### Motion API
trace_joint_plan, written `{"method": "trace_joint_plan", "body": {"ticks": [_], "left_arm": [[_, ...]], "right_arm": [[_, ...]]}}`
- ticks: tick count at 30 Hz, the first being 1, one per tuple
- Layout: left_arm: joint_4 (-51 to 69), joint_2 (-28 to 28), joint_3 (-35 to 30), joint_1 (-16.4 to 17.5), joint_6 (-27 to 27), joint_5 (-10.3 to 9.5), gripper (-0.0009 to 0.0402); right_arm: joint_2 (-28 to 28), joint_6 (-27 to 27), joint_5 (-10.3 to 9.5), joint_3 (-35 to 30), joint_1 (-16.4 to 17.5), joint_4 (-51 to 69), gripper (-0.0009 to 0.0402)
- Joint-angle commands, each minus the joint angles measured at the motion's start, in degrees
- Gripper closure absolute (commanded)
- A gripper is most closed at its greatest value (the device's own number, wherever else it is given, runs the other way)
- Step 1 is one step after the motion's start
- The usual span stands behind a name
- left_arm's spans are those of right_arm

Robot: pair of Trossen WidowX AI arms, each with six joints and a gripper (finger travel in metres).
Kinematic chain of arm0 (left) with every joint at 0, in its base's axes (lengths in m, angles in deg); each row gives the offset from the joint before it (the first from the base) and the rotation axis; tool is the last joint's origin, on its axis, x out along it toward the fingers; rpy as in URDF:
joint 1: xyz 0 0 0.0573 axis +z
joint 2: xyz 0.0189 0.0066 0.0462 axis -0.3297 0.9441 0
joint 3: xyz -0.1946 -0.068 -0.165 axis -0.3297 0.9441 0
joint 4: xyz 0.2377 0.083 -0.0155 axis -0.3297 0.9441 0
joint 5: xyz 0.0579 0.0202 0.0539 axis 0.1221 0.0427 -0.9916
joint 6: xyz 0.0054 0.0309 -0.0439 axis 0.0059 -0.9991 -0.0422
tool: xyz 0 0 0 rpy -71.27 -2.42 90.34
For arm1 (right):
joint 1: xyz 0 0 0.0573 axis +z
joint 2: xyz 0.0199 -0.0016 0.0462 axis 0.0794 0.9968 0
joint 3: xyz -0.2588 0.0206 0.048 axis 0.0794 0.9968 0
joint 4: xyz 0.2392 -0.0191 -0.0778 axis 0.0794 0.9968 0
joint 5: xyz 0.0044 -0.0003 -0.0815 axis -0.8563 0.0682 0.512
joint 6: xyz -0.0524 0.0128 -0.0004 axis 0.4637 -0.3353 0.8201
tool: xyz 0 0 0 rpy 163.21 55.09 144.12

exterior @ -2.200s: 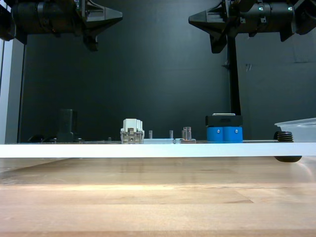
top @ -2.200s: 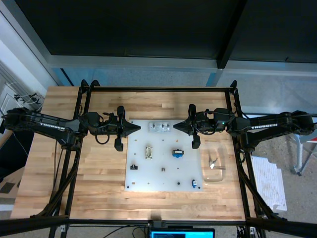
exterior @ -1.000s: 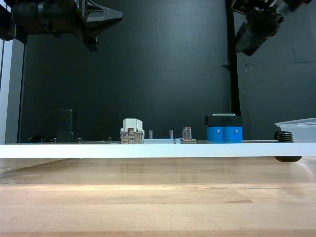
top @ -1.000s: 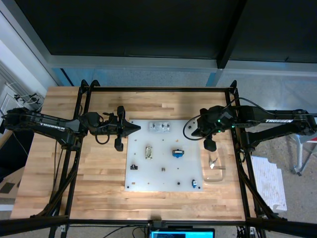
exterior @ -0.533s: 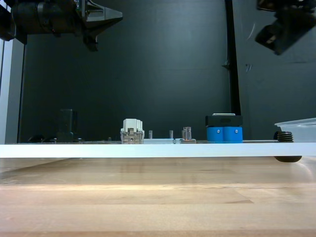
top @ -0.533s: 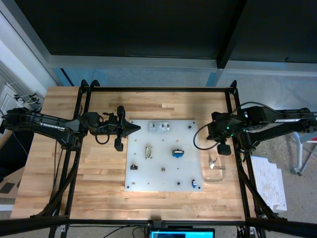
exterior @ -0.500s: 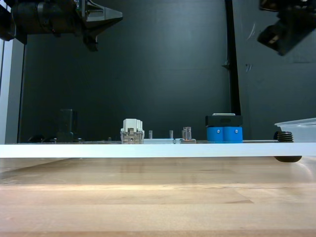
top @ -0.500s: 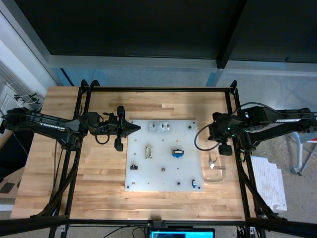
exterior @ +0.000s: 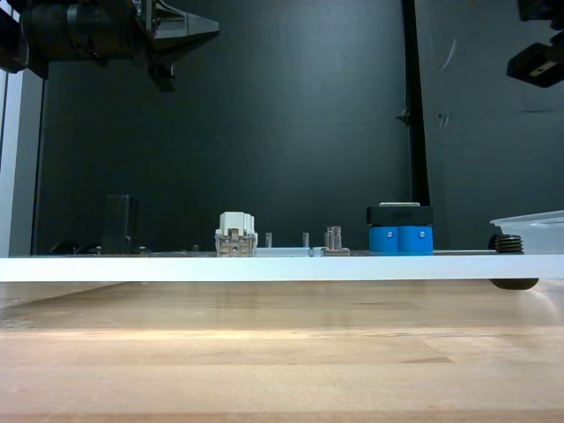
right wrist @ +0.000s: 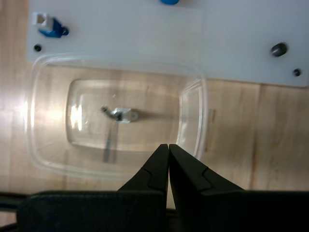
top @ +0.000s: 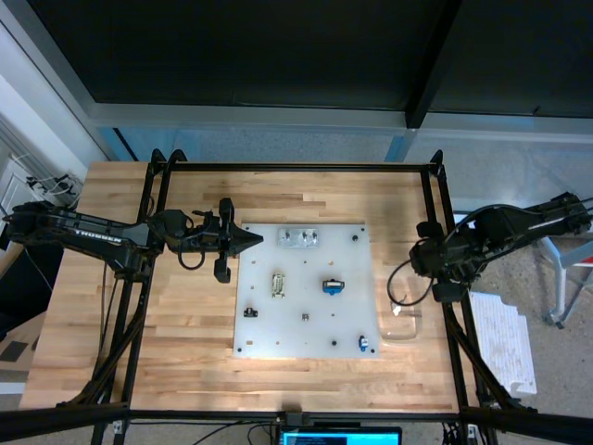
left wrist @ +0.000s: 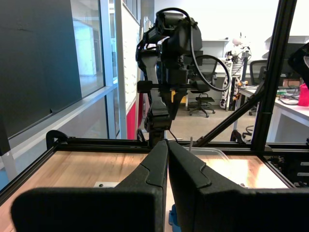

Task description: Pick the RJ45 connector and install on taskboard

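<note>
The RJ45 connector is a tiny clear plug lying on the floor of a clear plastic tray. In the high view the connector shows as a pale speck right of the white taskboard. My right gripper points down from high above the tray's rim, shut and holding nothing, and in the high view it hangs over the tray's right side. My left gripper is shut and hovers level above the taskboard's back left corner; its tips point toward the right arm.
The taskboard carries a beige connector, a blue block, a small blue socket and a silver block. The tray rests on the wooden table just off the board's right edge. A black frame surrounds the table.
My right arm has swung from over the board's back right corner out to the right and turned to point down over the tray. The left arm has not moved.
</note>
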Motion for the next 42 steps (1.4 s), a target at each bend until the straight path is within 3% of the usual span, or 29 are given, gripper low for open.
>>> {"method": "trace_joint_plan", "body": {"ticks": [1, 3, 5, 8, 14, 22, 25, 32, 42], "left_arm": [[0.0, 0.0, 0.0, 0.0, 0.0, 0.02, 0.0393], [0.0, 0.0, 0.0, 0.0, 0.0, 0.02, 0.0393], [0.0, 0.0, 0.0, 0.0, 0.0, 0.02, 0.0393], [0.0, 0.0, 0.0, 0.0, 0.0, 0.02, 0.0393], [0.0, 0.0, 0.0, 0.0, 0.0, 0.02, 0.0393], [0.0, 0.0, 0.0, 0.0, 0.0, 0.02, 0.0393], [0.0, 0.0, 0.0, 0.0, 0.0, 0.02, 0.0393], [0.0, 0.0, 0.0, 0.0, 0.0, 0.02, 0.0393], [0.0, 0.0, 0.0, 0.0, 0.0, 0.02, 0.0393]], "right_arm": [[-0.4, -3.4, 0.09, 1.0, 3.4, -0.1, 0.0393], [-0.4, -5.6, 0.76, 1.3, 5.1, 0.0, 0.0393], [-0.3, -8.4, 2.89, 1.4, 6.7, -0.1, 0.0393], [-0.3, -12.3, 4.57, 1.4, 9.3, -0.1, 0.0392], [1.1, -16.5, 4.66, 1.6, 12.8, -0.3, 0.0360], [2.4, -21.1, 4.74, 1.9, 14.6, -1.0, 0.0292], [2.8, -23.2, 5.99, 2.3, 15.6, -1.7, 0.0267], [3.2, -27.3, 6.16, 7.1, 20.3, -7.6, 0.0213], [4.7, -29.7, 7.80, 13.9, 21.9, -16.0, 0.0189]]}}
